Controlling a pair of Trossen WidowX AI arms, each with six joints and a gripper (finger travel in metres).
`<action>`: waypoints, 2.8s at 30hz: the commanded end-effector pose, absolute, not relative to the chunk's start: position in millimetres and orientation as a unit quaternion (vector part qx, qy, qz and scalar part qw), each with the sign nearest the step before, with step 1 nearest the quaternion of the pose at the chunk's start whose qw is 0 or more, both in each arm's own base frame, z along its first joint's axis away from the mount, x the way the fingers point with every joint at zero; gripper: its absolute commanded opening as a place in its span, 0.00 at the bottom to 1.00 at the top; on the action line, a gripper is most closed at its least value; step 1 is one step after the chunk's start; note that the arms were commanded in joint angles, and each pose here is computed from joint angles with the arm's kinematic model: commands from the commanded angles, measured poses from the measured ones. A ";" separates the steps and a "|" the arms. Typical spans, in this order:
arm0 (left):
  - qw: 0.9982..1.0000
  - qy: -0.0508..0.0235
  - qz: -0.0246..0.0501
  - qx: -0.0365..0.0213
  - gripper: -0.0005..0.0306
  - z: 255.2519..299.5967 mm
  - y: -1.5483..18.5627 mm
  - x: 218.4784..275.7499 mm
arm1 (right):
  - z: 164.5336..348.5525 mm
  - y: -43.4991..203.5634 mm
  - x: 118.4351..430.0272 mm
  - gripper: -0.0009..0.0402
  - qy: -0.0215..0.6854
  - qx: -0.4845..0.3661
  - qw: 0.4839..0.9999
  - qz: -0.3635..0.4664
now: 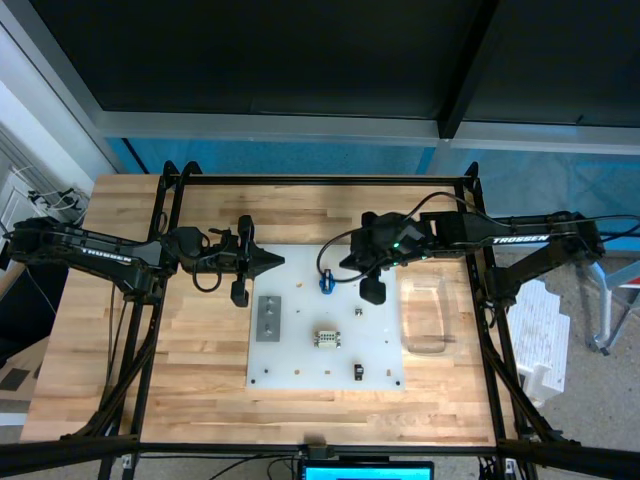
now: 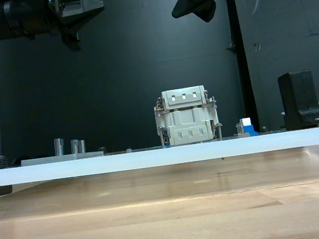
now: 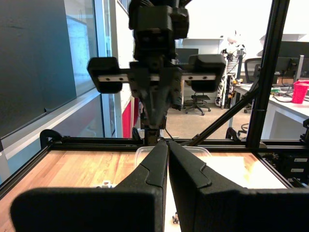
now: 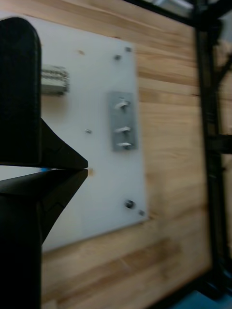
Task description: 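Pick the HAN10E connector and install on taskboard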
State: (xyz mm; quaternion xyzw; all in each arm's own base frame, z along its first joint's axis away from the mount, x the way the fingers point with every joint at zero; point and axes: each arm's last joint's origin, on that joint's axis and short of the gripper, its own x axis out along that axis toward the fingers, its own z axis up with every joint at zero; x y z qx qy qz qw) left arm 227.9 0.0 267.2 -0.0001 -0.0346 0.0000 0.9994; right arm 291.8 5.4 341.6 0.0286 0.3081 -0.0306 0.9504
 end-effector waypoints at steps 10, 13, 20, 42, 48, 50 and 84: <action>0.999 -0.035 0.000 0.000 0.02 267.1 0.0 227.9 | 329.7 1.6 267.7 0.02 0.155 0.029 0.987 -0.029; 0.999 -0.035 0.000 0.000 0.02 267.1 0.0 227.9 | 325.8 1.5 263.3 0.02 0.116 0.031 0.992 -0.028; 0.999 -0.035 0.000 0.000 0.02 267.1 0.0 227.9 | 317.6 -0.1 252.8 0.02 0.060 0.034 0.997 -0.029; 0.999 -0.035 0.000 0.000 0.02 267.1 0.0 227.9 | 291.6 -0.7 237.9 0.02 -0.001 0.057 0.998 -0.012; 0.999 -0.034 0.000 0.000 0.02 267.1 0.0 227.9 | 285.0 -0.6 237.1 0.02 -0.006 0.060 0.998 -0.012; 0.999 -0.035 0.000 0.000 0.02 267.1 0.0 227.9 | 283.9 -0.7 236.9 0.02 -0.005 0.061 0.998 -0.012; 0.999 -0.035 0.000 0.000 0.02 267.1 0.0 227.9 | 283.8 -0.6 237.1 0.02 -0.004 0.048 0.999 -0.012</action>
